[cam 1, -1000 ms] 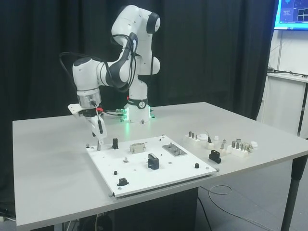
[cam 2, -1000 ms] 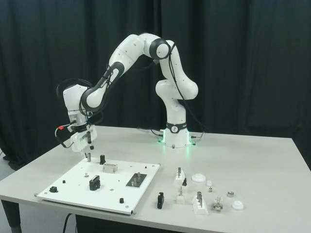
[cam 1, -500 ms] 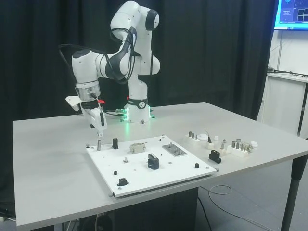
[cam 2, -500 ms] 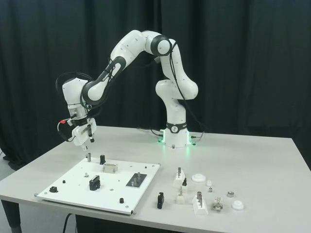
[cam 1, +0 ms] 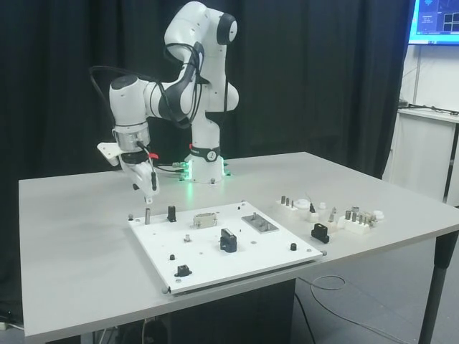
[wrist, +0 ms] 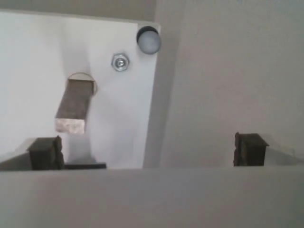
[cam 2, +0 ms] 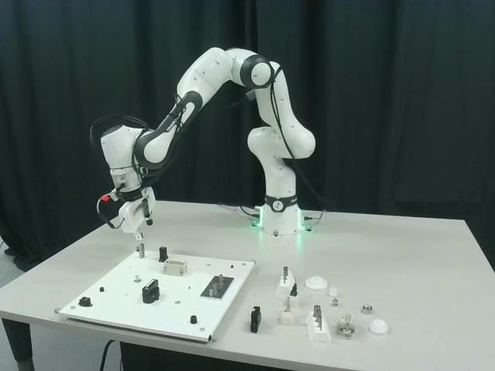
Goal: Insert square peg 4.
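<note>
gripper (wrist: 147, 149) spread wide and empty above white board (cam 1: 237, 251), square peg (wrist: 73, 105) upright in its corner hole

One white board (cam 1: 237, 258); one peg (wrist: 73, 105) upright in it; one arm (cam 2: 209, 85)

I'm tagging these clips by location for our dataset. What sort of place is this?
Most likely a robotics lab or test cell. A white robot arm is bolted to a grey table, a white assembly board with pegs and fixtures lies before it, and black curtains close off the background.
</note>
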